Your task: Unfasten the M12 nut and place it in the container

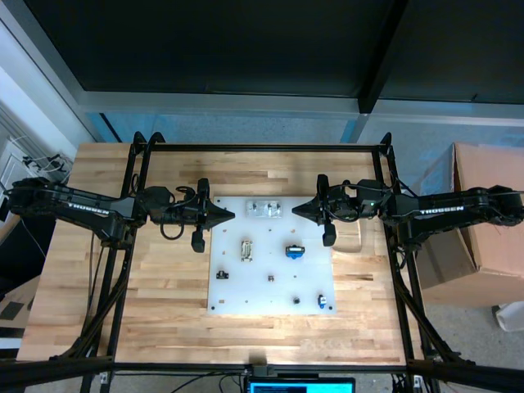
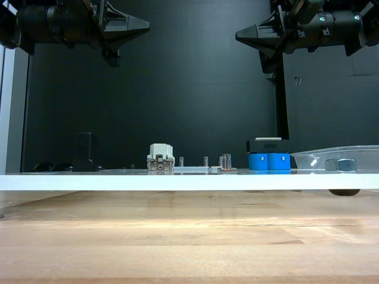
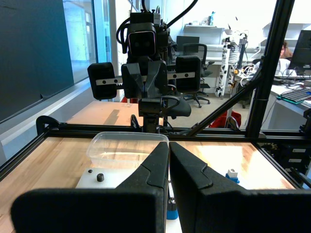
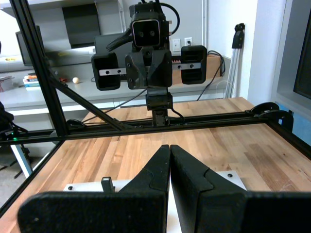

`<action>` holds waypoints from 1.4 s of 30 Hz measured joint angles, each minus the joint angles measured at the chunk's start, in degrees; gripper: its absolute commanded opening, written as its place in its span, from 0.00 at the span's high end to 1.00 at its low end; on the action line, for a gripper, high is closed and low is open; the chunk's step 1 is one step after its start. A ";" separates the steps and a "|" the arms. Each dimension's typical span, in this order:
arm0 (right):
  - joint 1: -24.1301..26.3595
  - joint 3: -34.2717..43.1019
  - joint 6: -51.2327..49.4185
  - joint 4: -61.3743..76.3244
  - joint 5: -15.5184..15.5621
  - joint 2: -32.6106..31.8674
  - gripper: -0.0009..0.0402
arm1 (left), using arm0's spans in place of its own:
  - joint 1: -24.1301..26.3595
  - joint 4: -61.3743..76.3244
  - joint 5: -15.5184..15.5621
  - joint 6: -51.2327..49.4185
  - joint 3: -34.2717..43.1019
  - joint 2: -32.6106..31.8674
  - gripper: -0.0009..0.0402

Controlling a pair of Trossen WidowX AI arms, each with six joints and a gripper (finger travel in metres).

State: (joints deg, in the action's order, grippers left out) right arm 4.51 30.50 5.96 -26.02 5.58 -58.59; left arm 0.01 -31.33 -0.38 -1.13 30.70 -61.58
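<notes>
The small silver M12 nut [image 1: 325, 302] [image 2: 340, 164] sits on its stud near the white board's [image 1: 237, 295] near right edge, clear of both grippers. In the low view it overlaps the clear container [image 2: 358, 155]. From above, the container [image 1: 349, 235] lies beside the board's right edge, and I see nothing in it. My left gripper [image 1: 232, 215] [image 2: 147, 25] [image 3: 169, 151] hangs high over the board's far left edge, shut and holding nothing. The right gripper [image 1: 295, 209] [image 2: 237, 35] [image 4: 170, 149] faces it from the far right at the same height, also shut and holding nothing.
On the board stand a grey connector [image 1: 246, 250] [image 2: 160, 161], a blue block [image 1: 295, 251] [image 2: 269, 161] and a clear fitting [image 1: 266, 210] at the far edge. A black frame [image 1: 262, 148] rings the table. A cardboard box [image 1: 483, 221] stands off the right side.
</notes>
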 measured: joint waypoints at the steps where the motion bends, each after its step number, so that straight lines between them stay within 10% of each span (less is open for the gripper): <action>1: -0.04 0.17 0.33 0.26 0.09 0.02 0.98 | 0.00 0.00 0.00 0.00 0.02 -0.02 0.98; 17: -20.09 22.40 9.03 42.07 -11.91 -8.39 0.98 | 0.00 -0.02 -0.02 0.00 0.00 0.00 0.98; 42: -30.82 74.75 45.03 103.89 -11.37 -48.57 0.96 | 0.00 -0.02 0.00 0.00 0.02 0.00 0.98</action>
State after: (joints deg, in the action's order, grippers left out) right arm -26.30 105.25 50.98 77.87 -5.78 -107.15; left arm 0.01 -31.35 -0.38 -1.13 30.72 -61.58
